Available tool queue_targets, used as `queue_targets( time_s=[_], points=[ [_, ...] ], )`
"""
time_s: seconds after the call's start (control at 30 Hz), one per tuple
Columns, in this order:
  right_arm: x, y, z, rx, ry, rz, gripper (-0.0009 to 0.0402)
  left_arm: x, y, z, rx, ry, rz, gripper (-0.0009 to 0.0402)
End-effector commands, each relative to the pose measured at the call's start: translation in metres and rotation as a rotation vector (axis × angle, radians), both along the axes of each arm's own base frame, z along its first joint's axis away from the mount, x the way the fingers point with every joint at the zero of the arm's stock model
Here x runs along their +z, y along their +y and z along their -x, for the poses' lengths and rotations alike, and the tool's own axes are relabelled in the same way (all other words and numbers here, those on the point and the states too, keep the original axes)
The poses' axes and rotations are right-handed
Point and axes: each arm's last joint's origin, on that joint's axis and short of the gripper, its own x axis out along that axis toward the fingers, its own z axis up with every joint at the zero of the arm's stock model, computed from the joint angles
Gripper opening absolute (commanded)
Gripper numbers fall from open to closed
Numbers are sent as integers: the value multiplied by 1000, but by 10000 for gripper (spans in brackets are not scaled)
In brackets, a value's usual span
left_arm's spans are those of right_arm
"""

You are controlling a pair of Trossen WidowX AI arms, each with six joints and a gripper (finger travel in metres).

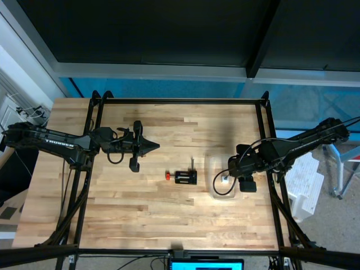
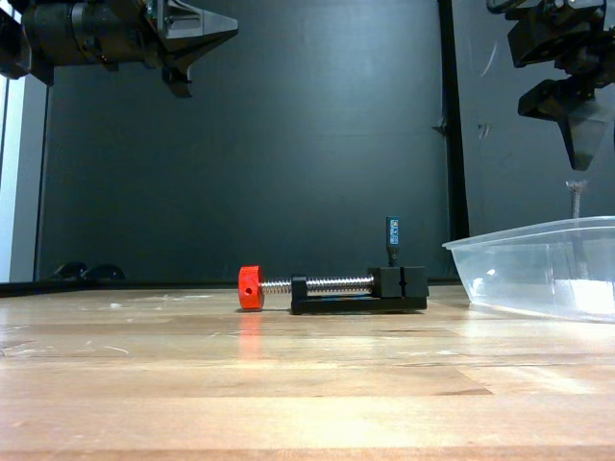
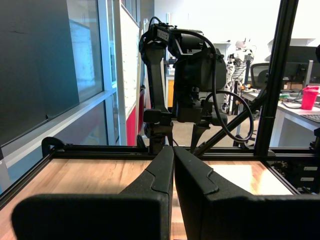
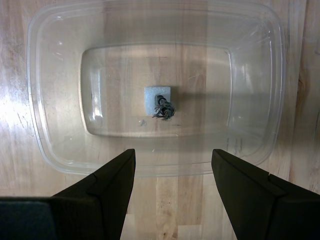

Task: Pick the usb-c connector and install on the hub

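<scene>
Both aloft, right pincer (image 4: 173, 154) agape over clear tray (image 4: 278, 75), left pincer (image 3: 173, 149) closed.

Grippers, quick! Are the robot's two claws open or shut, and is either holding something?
Left gripper: shut, empty, high over the table.
Right gripper: open, empty, above the clear tray.

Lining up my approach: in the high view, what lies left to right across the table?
Left gripper, shut, raised → hub → clear tray; the right gripper, open, hangs over the tray.
</scene>
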Motion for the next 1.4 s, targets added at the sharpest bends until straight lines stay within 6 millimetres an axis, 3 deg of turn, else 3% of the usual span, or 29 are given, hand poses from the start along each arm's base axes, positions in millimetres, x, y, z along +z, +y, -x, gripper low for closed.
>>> queue_targets(
  time_s=[0.03,0.53,1.4],
  points=[
    [0,0,0,0,0,0,212,0,0,0,0,0,0,0],
    [-18,4,-13,-19,-13,15,212,0,0,0,0,0,0,0],
    [-74,9,-26,-49,-25,5,212,0,0,0,0,-1,0,0]
  ],
)
